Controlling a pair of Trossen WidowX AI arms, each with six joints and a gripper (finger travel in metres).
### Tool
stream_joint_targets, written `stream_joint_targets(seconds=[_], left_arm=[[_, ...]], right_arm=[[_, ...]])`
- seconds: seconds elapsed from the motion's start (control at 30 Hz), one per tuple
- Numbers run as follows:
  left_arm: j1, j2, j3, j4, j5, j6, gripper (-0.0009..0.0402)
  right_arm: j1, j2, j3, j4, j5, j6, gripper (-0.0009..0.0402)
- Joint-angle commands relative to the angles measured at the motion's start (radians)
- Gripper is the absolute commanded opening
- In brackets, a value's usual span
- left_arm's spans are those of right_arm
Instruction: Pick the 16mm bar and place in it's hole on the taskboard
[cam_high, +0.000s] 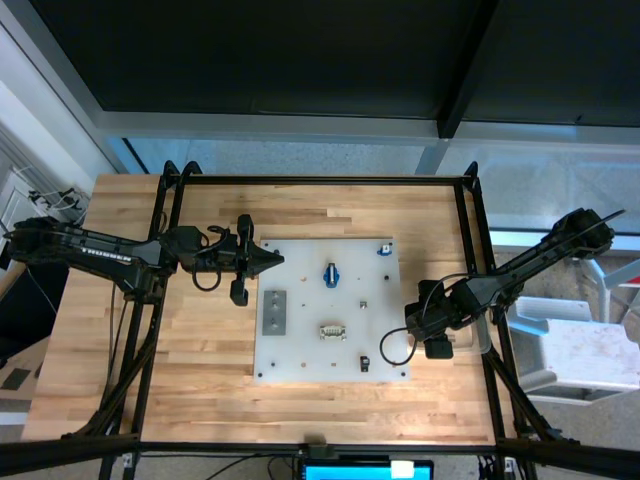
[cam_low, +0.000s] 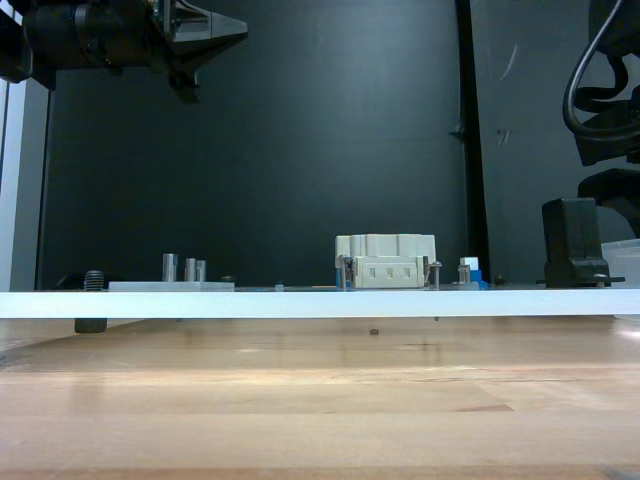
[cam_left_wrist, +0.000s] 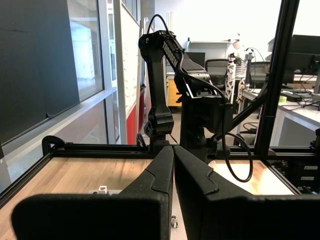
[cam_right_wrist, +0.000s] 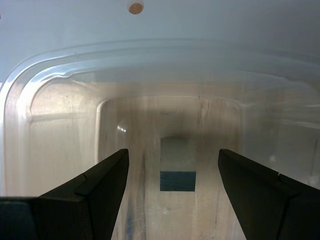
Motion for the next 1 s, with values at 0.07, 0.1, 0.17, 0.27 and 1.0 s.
stream_joint_targets(seconds=[0.07,0.1,0.17,0.27,1.0], left_arm=[[0.0,0.0,0.0,0.0,0.0,0.0,0.0],[0.0,0.0,0.0,0.0,0.0,0.0,0.0],[0.0,0.0,0.0,0.0,0.0,0.0,0.0],[0.0,0.0,0.0,0.0,0.0,0.0,0.0],[0.0,0.0,0.0,0.0,0.0,0.0,0.0]], right_arm=[[-0.003,0.0,-0.002,0.003,0.0,0.001,0.0236],[-0.003,0.0,-0.002,0.003,0.0,0.0,0.0228],[-0.004,0.0,-0.004,0.005,0.0,-0.003,0.021],[-0.004,0.0,-0.01,0.01,0.0,-0.005,0.0182],[-0.006,0.0,-0.013,0.013,-0.008,-0.006,0.0022]])
